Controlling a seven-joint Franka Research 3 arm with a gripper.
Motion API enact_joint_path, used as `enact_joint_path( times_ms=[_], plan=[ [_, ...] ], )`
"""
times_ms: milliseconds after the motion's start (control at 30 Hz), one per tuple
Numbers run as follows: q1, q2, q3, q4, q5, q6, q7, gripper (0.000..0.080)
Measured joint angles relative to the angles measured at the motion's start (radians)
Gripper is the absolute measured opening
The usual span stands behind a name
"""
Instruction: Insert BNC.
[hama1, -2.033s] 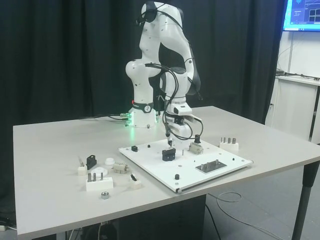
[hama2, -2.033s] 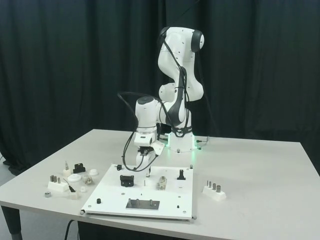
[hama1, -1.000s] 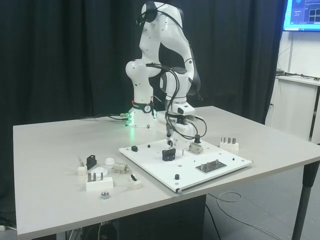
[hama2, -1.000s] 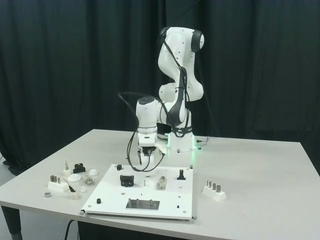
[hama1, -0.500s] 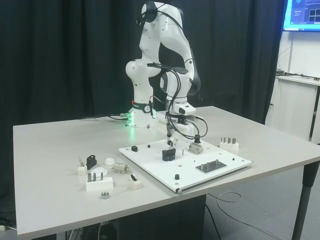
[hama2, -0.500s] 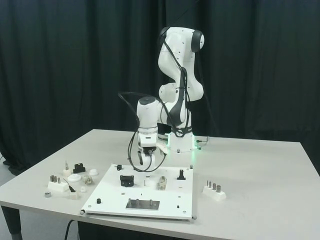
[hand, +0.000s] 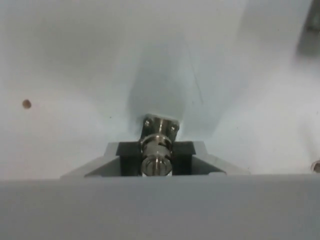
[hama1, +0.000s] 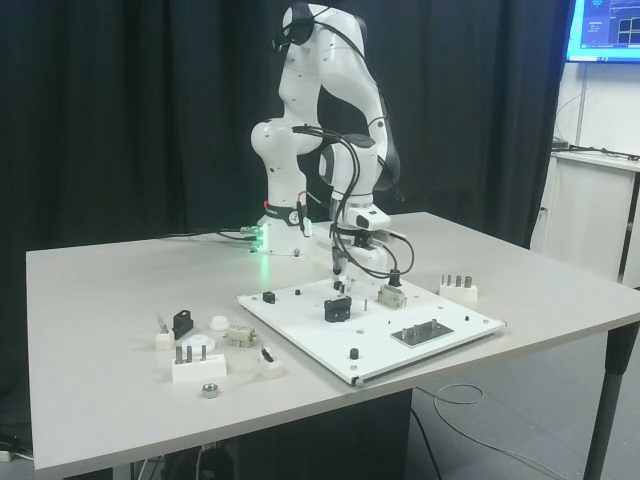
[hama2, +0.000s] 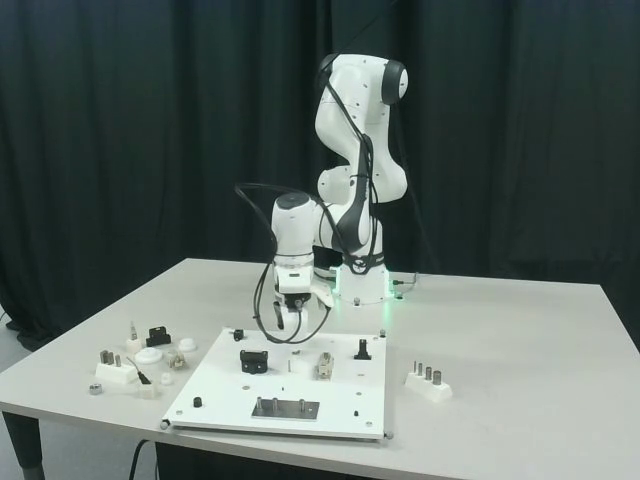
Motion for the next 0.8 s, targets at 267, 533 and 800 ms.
enact_joint_path(
  times_ms=[267, 533, 800],
  plan=[
    [0.0, 0.0, 0.003, 0.0, -0.001, 0.0, -0.02, 0.0125],
    [0.0, 0.001, 0.005, 0.0, -0.001, -0.001, -0.028, 0.0125],
    [0.0, 0.001, 0.006, 0.0, -0.003, -0.003, -0.033, 0.0125]
  ],
)
